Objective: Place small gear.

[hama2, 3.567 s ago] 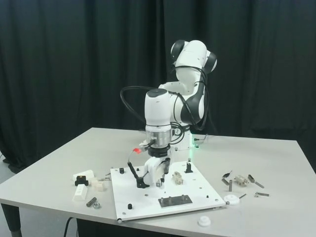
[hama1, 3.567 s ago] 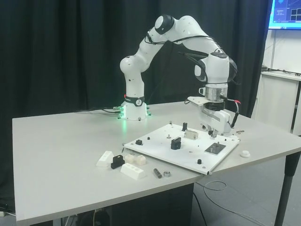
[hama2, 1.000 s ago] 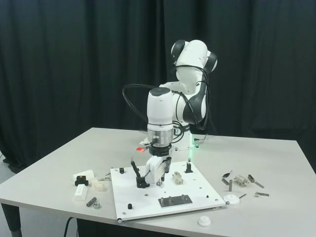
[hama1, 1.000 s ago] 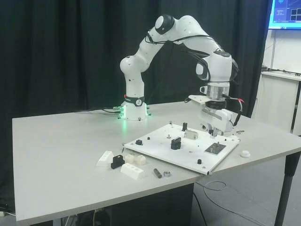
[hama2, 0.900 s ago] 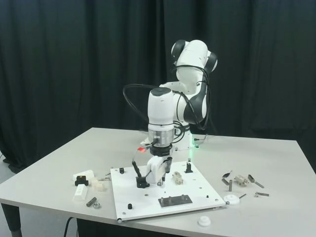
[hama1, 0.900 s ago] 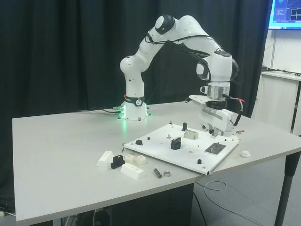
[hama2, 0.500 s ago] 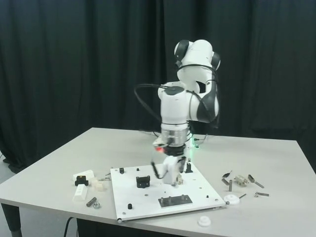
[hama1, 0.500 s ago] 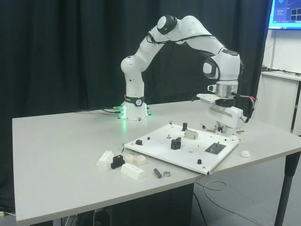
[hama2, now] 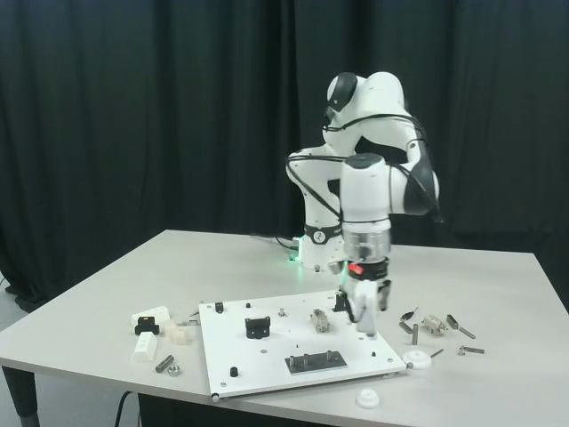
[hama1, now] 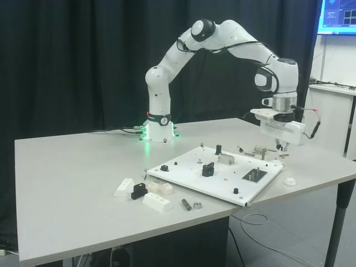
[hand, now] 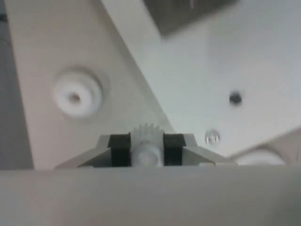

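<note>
Fingers [hand: 148, 153] clamp small gear [hand: 147, 141]; arm swung from board centre to edge.

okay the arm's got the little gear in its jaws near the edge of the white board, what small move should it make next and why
Probably carry the small gear back over the white board. The gripper is shut on the gear, yet the wrist view shows it over the board's edge, with grey table and a loose white gear below. No seat for it shows directly beneath, so lowering here looks premature.
</note>
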Motion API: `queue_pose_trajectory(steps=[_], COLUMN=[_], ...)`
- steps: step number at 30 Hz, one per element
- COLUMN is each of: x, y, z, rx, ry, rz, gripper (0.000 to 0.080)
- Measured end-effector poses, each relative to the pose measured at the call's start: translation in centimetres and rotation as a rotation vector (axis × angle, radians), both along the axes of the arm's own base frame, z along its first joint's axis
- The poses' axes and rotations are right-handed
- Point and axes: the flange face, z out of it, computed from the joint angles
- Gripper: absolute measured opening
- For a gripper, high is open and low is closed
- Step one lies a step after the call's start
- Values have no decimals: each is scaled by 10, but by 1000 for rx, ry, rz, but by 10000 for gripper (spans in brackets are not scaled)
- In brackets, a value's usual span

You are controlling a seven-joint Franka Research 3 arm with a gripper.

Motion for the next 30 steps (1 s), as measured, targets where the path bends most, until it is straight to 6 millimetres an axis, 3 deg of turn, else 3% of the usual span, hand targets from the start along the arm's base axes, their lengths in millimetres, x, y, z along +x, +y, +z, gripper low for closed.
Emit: queue_pose_trajectory(steps=[15,30], x=[-17,-36], y=[70,111], z=[-26,-54], rx=[35,0], ry=[-15,-37], rz=[4,8], gripper=[139,139])
